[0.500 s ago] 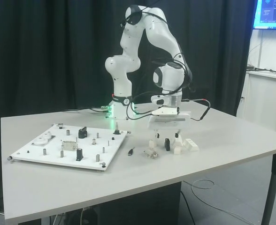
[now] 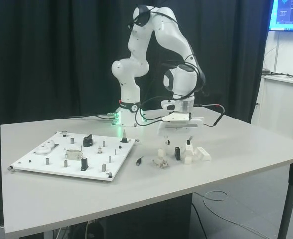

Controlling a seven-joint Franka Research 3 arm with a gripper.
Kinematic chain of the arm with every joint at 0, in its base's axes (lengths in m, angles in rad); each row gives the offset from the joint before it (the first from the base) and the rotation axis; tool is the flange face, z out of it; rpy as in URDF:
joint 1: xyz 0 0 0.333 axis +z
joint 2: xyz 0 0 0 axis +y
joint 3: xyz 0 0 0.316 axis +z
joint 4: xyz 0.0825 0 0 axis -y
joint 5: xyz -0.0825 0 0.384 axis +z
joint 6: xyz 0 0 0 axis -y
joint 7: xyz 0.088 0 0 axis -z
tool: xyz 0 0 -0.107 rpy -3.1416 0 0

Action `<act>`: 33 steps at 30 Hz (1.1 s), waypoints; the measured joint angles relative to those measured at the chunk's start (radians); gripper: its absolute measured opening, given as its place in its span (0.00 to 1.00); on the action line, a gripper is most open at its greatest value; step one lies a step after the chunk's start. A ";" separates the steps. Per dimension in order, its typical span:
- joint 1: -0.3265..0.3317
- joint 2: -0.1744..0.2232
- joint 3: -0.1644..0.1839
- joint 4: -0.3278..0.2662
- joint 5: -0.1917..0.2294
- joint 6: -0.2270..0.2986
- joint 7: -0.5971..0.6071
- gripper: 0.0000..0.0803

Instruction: Remove BNC.

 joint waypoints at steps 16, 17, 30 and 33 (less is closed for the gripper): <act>-0.011 -0.001 0.000 0.012 0.000 -0.007 0.000 1.00; -0.012 -0.001 0.000 0.014 0.000 -0.007 0.000 1.00; -0.041 -0.015 -0.010 0.029 -0.001 -0.007 0.000 1.00; -0.046 -0.023 -0.022 0.030 -0.001 -0.006 0.000 1.00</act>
